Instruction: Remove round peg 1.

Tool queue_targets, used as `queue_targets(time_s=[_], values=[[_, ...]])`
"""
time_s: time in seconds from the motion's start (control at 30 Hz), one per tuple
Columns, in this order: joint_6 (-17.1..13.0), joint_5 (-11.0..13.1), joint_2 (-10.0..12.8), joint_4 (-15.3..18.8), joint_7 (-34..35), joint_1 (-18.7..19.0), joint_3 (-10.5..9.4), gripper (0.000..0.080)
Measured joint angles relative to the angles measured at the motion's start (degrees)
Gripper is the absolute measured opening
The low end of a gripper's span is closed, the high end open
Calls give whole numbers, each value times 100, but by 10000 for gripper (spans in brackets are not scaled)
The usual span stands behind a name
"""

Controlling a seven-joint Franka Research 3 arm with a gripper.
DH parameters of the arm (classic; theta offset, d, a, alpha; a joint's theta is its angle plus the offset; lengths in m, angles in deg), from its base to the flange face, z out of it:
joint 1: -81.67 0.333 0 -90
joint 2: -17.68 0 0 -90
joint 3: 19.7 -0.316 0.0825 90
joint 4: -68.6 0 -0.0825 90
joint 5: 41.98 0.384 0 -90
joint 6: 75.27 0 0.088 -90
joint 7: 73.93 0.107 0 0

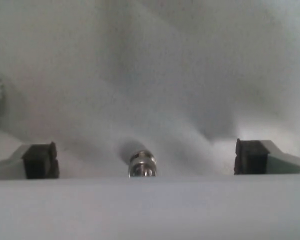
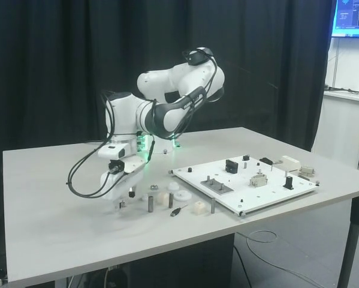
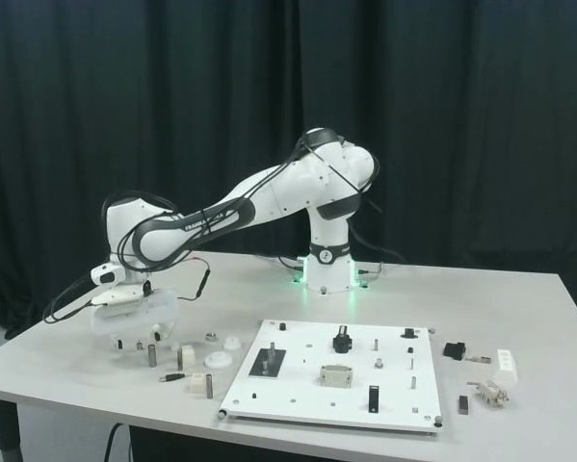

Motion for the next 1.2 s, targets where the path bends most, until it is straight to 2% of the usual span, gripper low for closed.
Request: queue_targets(time_s=[0.13, 0.2, 0.5, 0.87, 1.2], values=[[212, -40, 0, -54, 42, 2, 133, 763], [309, -65, 0, -77, 48, 2, 193, 791], [585, -160, 3, -146, 143, 7, 389, 798], [802, -198, 4, -193, 254, 16, 518, 800], [1070, -366, 8, -307, 551, 24, 650, 800]])
